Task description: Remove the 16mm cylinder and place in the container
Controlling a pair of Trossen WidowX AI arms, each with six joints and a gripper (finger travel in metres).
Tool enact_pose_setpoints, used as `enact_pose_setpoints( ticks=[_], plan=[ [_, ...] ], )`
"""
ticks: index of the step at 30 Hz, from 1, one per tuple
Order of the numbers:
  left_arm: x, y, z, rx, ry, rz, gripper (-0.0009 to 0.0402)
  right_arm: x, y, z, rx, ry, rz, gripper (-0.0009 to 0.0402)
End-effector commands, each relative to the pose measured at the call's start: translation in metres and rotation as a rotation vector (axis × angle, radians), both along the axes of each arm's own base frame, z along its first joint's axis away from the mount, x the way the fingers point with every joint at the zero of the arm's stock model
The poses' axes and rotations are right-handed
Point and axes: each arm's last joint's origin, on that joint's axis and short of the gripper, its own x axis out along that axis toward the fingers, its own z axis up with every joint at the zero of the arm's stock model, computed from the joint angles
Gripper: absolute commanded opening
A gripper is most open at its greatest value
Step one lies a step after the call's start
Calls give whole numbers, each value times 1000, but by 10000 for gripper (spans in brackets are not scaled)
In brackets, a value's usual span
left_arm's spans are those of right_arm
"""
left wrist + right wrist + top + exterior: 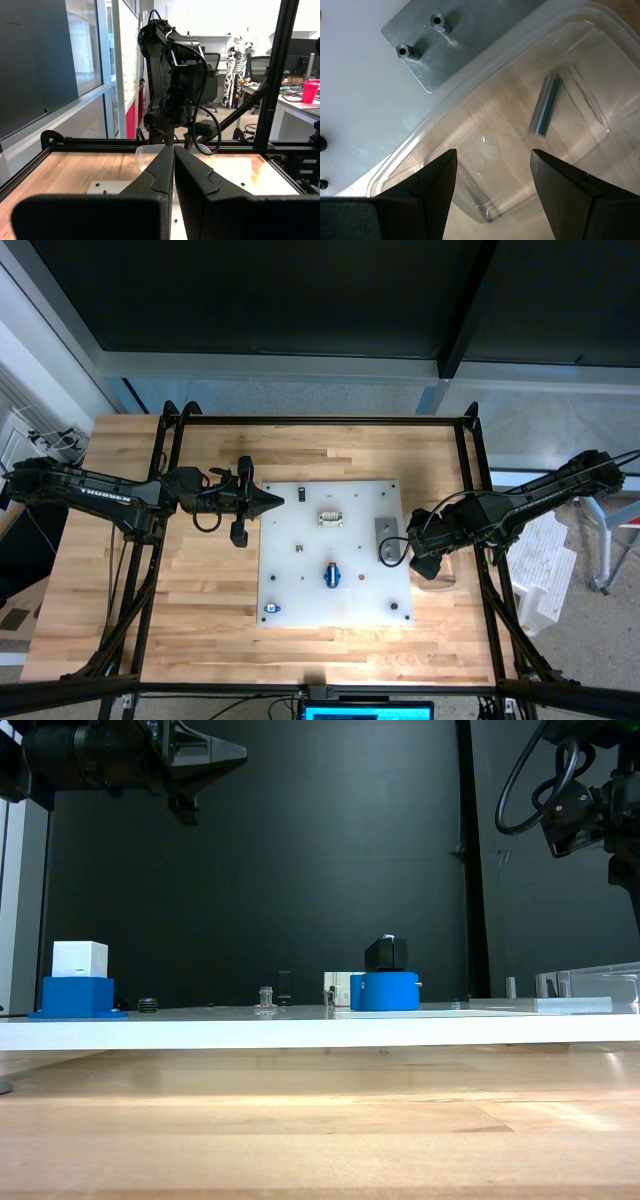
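Note:
A grey metallic 16mm cylinder (545, 105) is inside the clear container (600, 45), free of any finger and slightly blurred. My right gripper (492, 152) hangs open directly over the tub, with nothing between its fingers. From above, the right gripper (425, 543) covers most of the container (443, 580) just off the white board's right edge. My left gripper (272, 498) is shut and empty, held high at the board's left edge, pointing right. Its closed fingers (165, 165) face the right arm (175, 85).
The white board (300, 580) carries a flat grey block (455, 40) with two small pegs, right beside the tub. It also holds a blue-and-black fitting (385, 985), a white connector (330, 517) and a blue base with a white cube (78, 985). A second grey rod-like shape (480, 200) lies inside the tub.

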Motion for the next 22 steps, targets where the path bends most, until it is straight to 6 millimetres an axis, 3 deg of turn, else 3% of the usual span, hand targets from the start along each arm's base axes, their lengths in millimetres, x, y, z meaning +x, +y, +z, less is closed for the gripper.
enact_pose_setpoints(
  ticks=[1,12,22],
  plan=[
    [0,0,0,0,0,0,0,0,0,0,-1,2,5,204],
    [0,0,0,0,0,0,0,2,0,5,12,-10,99,203],
    [0,0,0,0,0,0,0,33,-13,57,-126,-294,254,201]
  ],
)
